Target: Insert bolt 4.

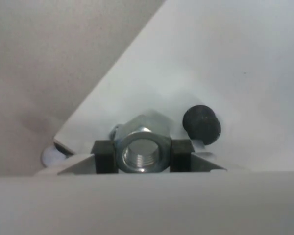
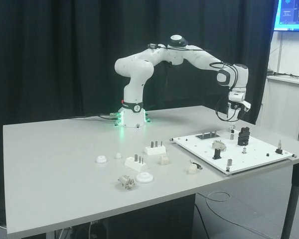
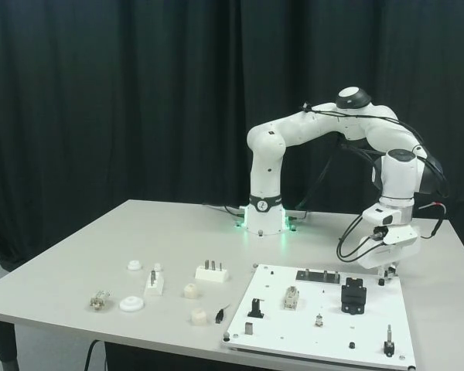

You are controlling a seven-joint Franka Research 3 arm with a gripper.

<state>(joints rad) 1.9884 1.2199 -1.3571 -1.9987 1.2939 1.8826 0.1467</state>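
In the wrist view my gripper (image 1: pixel 142 157) is shut on a grey metal hex bolt head (image 1: pixel 142 147), whose threaded hollow end faces the camera. The black pads (image 1: pixel 104 156) press on two opposite flats of the hex. Below it lies a corner of the white assembly board (image 1: pixel 225 63), with a black round knob (image 1: pixel 202 125) close beside the bolt. In the room views the gripper (image 2: pixel 235 112) (image 3: pixel 385 274) hangs just above the far corner of the board (image 2: pixel 254 152) (image 3: pixel 294 325). The bolt itself is too small to make out there.
On the board stand a black block (image 2: pixel 244 135) (image 3: pixel 353 296), a small black bracket (image 3: pixel 256 308) and several pegs. Left of the board on the grey table (image 2: pixel 50 164) lie white fixtures (image 2: pixel 156 148) (image 2: pixel 134 162), a white gear (image 2: pixel 145 178) and a small metal part (image 2: pixel 125 181).
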